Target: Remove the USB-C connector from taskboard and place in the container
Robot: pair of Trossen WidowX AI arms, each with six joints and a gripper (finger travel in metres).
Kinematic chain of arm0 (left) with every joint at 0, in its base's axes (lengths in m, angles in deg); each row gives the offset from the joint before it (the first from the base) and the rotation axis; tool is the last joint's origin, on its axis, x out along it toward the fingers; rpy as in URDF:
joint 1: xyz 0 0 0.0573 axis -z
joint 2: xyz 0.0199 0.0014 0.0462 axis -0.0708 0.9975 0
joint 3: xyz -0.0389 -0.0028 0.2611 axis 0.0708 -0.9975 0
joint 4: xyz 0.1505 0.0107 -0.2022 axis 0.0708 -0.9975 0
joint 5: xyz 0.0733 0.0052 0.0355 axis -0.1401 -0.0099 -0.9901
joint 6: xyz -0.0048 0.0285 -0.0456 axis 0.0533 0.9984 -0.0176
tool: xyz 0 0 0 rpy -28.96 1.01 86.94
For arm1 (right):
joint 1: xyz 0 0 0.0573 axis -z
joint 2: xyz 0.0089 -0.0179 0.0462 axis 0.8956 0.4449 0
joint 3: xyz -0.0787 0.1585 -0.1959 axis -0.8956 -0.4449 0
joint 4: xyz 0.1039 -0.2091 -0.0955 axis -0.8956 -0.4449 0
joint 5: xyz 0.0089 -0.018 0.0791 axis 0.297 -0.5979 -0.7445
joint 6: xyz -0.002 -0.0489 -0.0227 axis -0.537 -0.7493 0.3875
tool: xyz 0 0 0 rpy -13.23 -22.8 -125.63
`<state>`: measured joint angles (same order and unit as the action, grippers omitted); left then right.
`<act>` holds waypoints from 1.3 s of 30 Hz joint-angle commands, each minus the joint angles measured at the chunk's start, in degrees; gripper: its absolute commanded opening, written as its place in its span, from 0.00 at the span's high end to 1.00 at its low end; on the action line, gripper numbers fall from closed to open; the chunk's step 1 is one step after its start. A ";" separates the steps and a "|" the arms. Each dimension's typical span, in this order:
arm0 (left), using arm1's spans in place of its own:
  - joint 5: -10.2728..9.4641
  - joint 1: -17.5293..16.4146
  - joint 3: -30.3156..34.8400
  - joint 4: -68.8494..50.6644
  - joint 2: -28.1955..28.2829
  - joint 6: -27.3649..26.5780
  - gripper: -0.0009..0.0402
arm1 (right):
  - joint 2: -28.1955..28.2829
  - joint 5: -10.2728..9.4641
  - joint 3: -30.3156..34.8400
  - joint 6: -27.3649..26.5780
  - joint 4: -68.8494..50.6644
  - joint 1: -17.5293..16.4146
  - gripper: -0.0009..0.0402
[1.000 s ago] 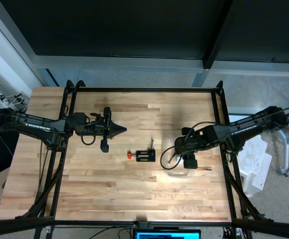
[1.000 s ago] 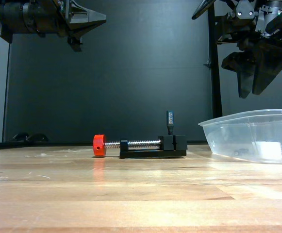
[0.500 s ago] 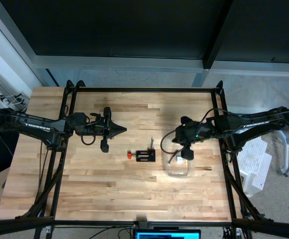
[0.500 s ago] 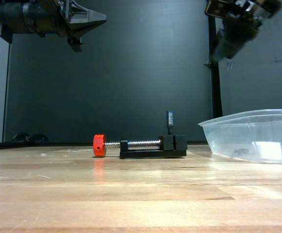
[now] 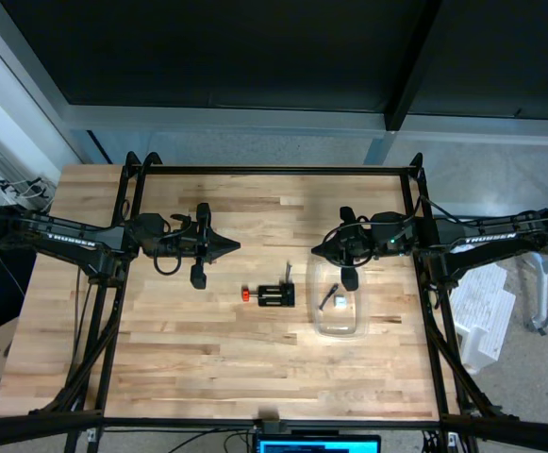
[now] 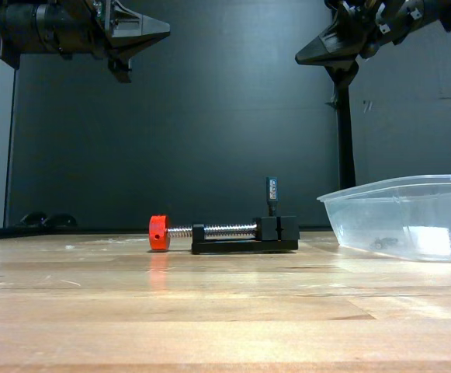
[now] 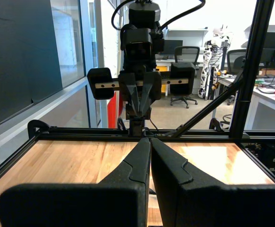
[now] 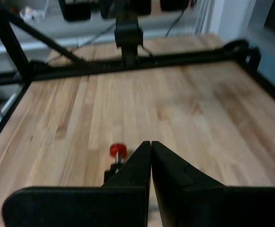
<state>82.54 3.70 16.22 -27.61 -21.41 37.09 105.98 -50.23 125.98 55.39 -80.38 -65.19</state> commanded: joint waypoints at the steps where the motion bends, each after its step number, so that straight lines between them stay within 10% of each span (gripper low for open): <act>1: 0.02 -0.02 0.00 0.02 0.02 0.00 0.98 | -1.16 -0.50 -3.02 -1.29 6.88 0.55 0.98; 24: 0.02 0.00 0.00 0.00 0.02 0.00 0.98 | -2.14 -6.91 -8.96 -1.73 27.21 4.48 0.98; 39: 0.02 0.00 0.00 0.00 0.00 0.00 0.98 | -2.14 -6.97 -10.91 -0.48 28.98 5.20 0.98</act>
